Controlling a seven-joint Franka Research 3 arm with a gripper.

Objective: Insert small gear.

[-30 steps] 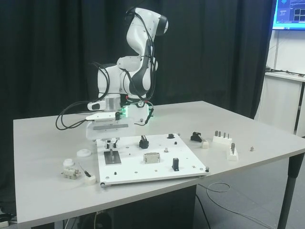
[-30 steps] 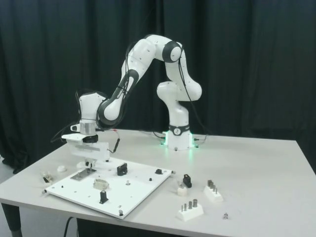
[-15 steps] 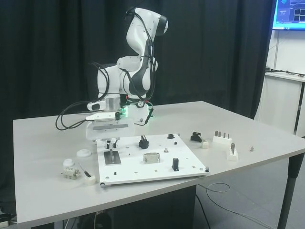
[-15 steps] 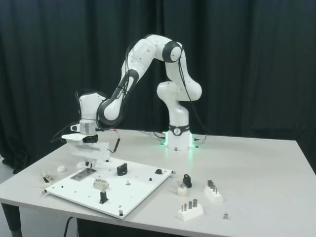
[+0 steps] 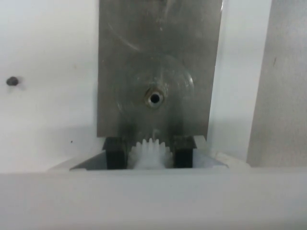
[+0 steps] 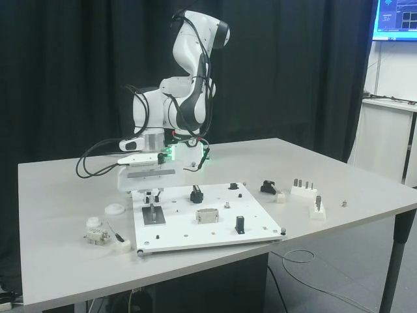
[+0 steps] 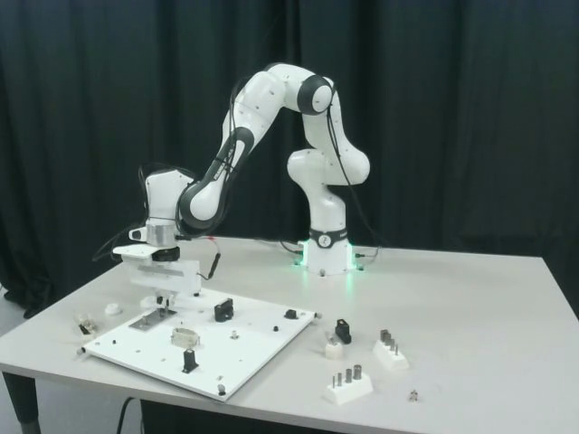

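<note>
1. Jaws closed onto small white gear; black fingers pressed vs. its toothed rim on both sides, only a narrow gap, filled by the gear.
2. Gear held just above grey metal plate, near plate's edge; not on the plate's hole, which showed clear and apart from the gear in wrist view.
3. Plate sat on white assembly board, at board's corner farthest from the small white blocks w/ pins.
4. In first room view, jaws hung low over that same plate, wrist pointing straight down; a short upright post stood on the plate just beside them.
5. Also on board, away from plate: black knob-like part, grey connector housing, black upright clip.
6. Off board, beside plate-side edge, on grey tabletop: white round disc, small connector piece.
7. White arm arched from base w/ green light at rear of tabletop down to the plate.
</note>
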